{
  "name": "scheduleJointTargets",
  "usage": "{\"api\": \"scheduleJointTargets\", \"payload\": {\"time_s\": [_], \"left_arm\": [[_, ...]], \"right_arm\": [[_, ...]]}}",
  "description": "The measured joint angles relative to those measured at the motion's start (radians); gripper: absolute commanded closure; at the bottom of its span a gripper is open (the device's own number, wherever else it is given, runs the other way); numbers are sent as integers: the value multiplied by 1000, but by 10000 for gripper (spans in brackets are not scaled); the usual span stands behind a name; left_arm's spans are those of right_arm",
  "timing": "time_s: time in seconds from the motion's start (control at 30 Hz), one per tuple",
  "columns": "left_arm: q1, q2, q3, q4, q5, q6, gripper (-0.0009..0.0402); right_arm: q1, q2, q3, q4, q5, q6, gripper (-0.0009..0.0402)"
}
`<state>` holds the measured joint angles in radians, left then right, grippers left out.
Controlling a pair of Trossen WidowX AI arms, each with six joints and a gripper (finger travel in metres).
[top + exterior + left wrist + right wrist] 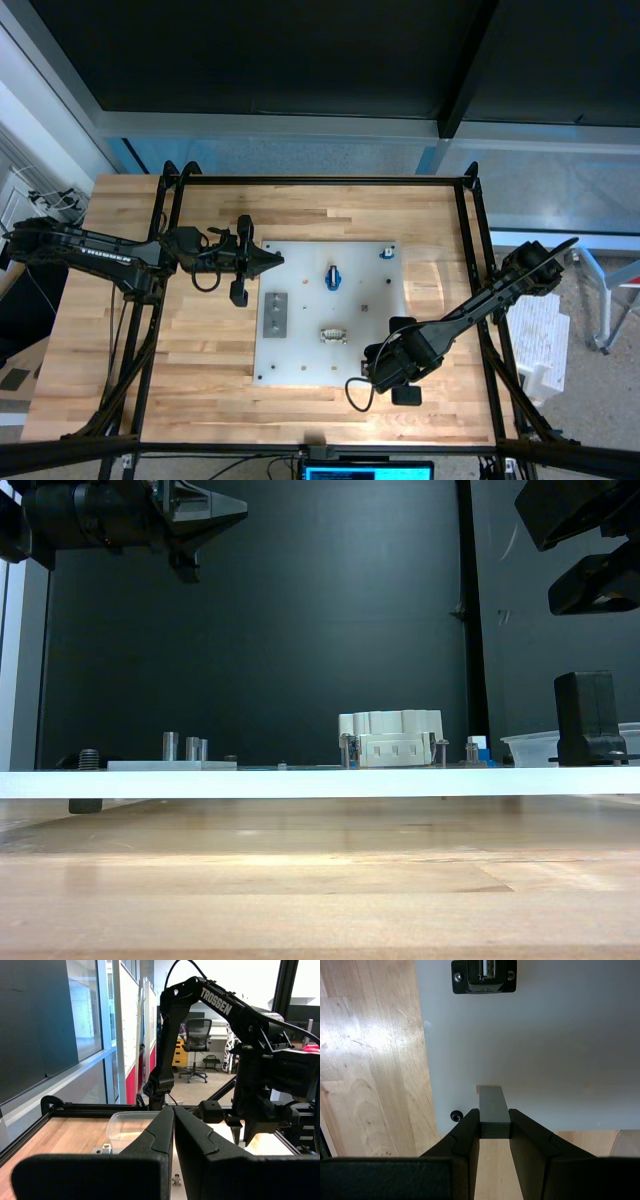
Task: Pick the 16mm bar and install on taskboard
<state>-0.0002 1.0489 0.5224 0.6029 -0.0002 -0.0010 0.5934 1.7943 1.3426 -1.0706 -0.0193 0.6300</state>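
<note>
Fingers (pixel 465 1135) of the right gripper (pixel 494 1127) clamp the 16mm bar (pixel 493 1102) above the near right corner of the taskboard (pixel 560 1050), best squared over its hole before lowering, while the left gripper (pixel 173 1112), fingers together, hovers far left.

Wooden butcher-block table (pixel 200 380), with a black metal frame (pixel 320 181) along its edges. Dark wall panel (pixel 330 630) behind. Glass partition (pixel 82 1010). Black office chair (pixel 198 1027) and yellow cabinet (pixel 181 1052) beyond, on a pale floor (pixel 192 1092). Bright, even lighting.

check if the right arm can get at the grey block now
Probably yes. The right tool, shut on the 16mm bar, hangs over the taskboard's near right corner, higher than the white connector in between. The left tool hangs shut beyond the grey block.
</note>
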Motion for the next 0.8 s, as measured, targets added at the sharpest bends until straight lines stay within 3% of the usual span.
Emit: {"api": "scheduleJointTargets", "payload": {"time_s": [0.8], "left_arm": [[0, 0, 0, 0, 0, 0, 393]], "right_arm": [[9, 1, 0, 18, 0, 9, 393]]}}
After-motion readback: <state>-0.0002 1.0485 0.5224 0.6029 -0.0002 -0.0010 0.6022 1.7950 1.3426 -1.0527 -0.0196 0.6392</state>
